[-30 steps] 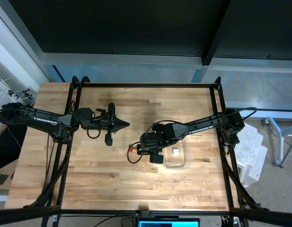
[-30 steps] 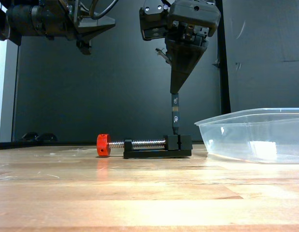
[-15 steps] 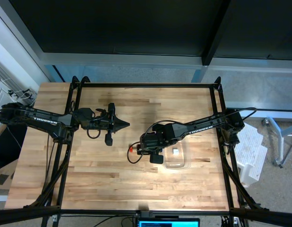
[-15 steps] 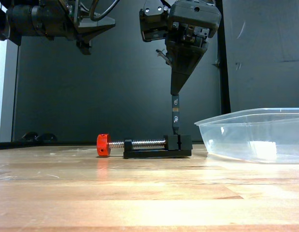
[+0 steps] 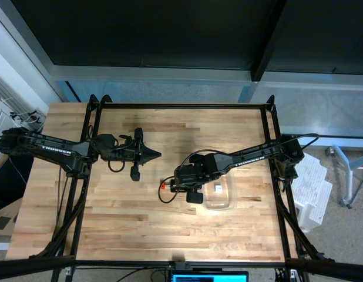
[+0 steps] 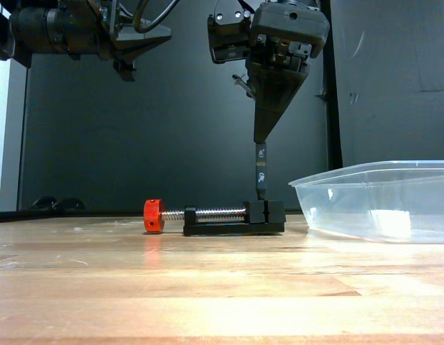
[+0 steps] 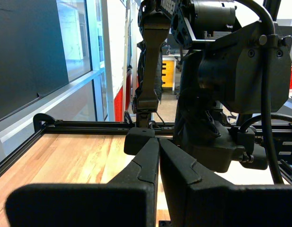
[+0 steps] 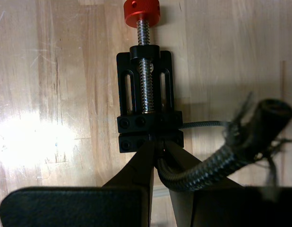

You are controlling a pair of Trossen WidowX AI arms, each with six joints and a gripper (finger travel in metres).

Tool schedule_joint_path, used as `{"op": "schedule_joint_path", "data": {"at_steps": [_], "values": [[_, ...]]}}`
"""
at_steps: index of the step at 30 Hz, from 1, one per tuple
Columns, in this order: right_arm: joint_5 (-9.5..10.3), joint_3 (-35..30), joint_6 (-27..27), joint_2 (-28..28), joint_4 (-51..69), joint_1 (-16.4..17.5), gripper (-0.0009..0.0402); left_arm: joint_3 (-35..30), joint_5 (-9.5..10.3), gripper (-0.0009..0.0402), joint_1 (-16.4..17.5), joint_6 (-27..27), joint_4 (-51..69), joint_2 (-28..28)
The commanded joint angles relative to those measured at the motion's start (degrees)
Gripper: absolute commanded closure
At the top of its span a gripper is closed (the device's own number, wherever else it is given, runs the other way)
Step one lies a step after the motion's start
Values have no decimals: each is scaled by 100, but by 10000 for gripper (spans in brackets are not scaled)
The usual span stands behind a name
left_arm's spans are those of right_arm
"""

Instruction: Pick the USB-C connector and install on taskboard

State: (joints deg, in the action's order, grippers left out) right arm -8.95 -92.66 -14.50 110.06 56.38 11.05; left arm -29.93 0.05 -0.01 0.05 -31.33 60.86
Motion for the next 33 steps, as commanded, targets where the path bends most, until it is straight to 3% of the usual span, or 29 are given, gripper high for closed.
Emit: {"op": "schedule_joint_path", "data": {"at_steps": [1, 25, 28, 33], "values": [[0, 120, -4, 0, -114, -4, 393, -2, -2, 393, 2, -2, 0, 0], [11, 315, 48, -13, -310, -57, 389, -2, -2, 393, 0, -2, 0, 0], [114, 315, 46, -44, -319, -57, 370, -2, -2, 393, 2, -2, 0, 0], [101, 315, 20, -72, -334, -55, 301, -2, -2, 393, 2, -2, 0, 0]]}}
